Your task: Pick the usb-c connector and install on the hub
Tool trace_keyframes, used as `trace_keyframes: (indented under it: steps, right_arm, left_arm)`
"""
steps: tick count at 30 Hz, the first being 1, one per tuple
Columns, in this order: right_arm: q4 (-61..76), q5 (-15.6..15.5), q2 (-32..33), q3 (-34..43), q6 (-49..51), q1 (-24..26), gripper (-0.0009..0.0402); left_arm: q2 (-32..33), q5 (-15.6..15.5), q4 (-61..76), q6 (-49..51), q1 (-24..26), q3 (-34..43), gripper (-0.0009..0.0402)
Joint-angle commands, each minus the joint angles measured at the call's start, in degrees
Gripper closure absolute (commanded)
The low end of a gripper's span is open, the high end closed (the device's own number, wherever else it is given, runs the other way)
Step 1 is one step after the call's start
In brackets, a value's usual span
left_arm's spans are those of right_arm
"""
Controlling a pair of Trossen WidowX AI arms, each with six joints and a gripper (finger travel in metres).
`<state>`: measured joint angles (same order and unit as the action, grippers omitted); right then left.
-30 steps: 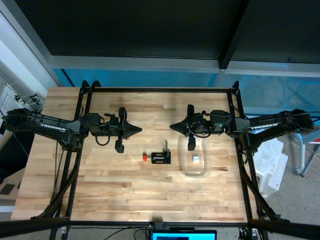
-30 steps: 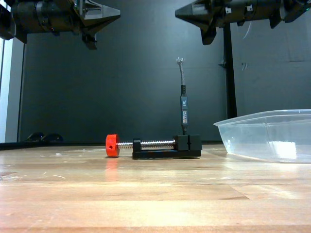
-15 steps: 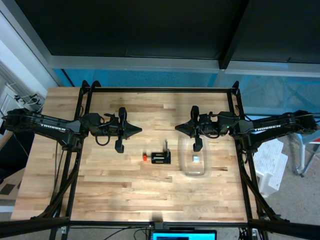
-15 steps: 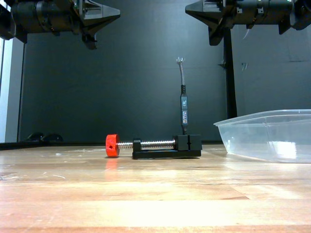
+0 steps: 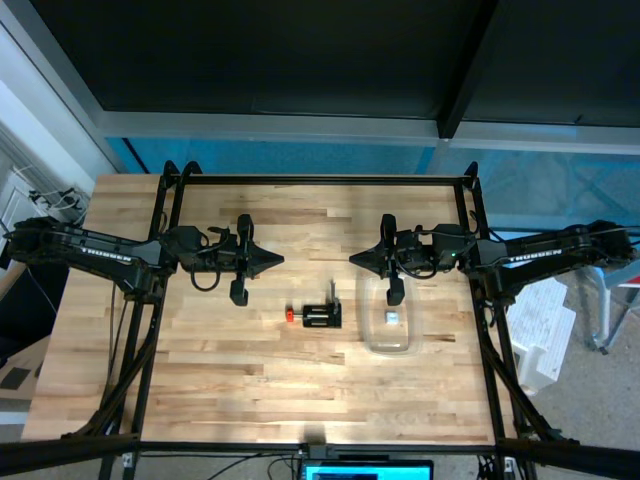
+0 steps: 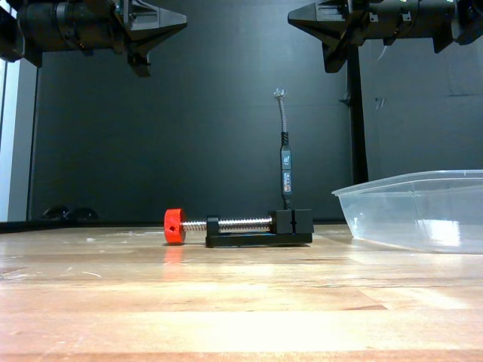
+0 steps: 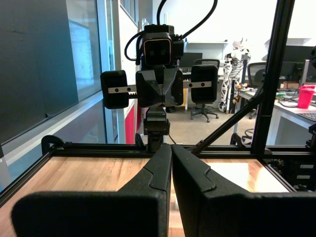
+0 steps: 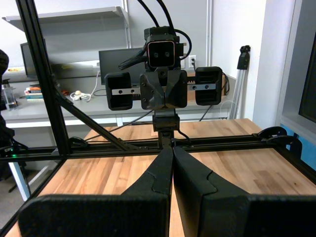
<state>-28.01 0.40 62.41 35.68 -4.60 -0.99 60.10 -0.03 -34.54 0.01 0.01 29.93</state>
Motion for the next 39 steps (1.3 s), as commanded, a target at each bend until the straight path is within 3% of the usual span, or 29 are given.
trace_keyframes:
  steps: [1,39]
  right_arm:
    - [0.04,0.04,0.07,0.09,0.09,0.02,0.0394]
    - [0.35,0.02,0.04,0.13,1.95,0.00,0.0393]
  left_arm:
    - [0.02,0.02,-0.02,0.00,0.00,0.02,0.0393]
    - [0.00,0.02,-0.02,0.00,-0.02,0.02,0.0393]
